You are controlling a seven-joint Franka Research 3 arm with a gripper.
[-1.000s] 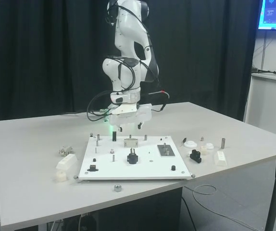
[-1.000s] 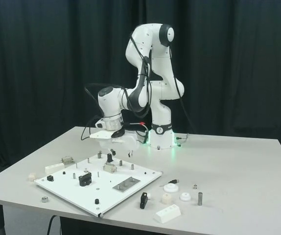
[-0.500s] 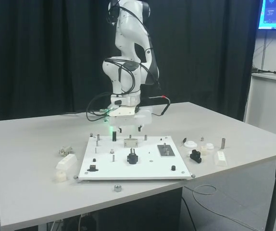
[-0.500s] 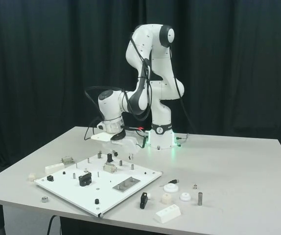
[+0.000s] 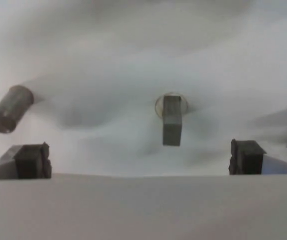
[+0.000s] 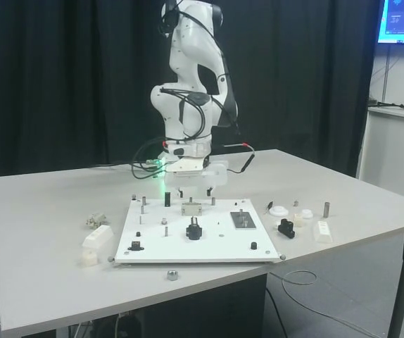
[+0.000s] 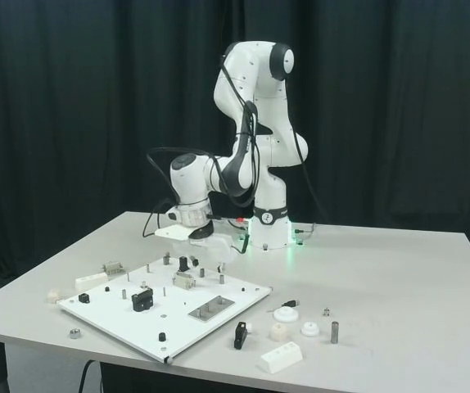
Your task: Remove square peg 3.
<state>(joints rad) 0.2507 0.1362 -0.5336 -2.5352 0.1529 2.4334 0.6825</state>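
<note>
Jaws spread wide either side of the small grey square peg (image 5: pixel 172 127); we grip nothing.
Peg seated in the flat white board (image 6: pixel 209 236); gripper (image 5: pixel 138 159) above; descent, grasp, lift remain.

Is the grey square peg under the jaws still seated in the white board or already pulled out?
Still seated. The grey square peg stands upright in its hole in the white board, untouched between the open jaws.

Robotics lab, black curtains (image 7: pixel 71 106) all round, white arm (image 7: pixel 251 123) bolted to a grey counter (image 7: pixel 399 286), white assembly board (image 6: pixel 195 232) of small parts, wall screen (image 6: pixel 403 21)
</note>
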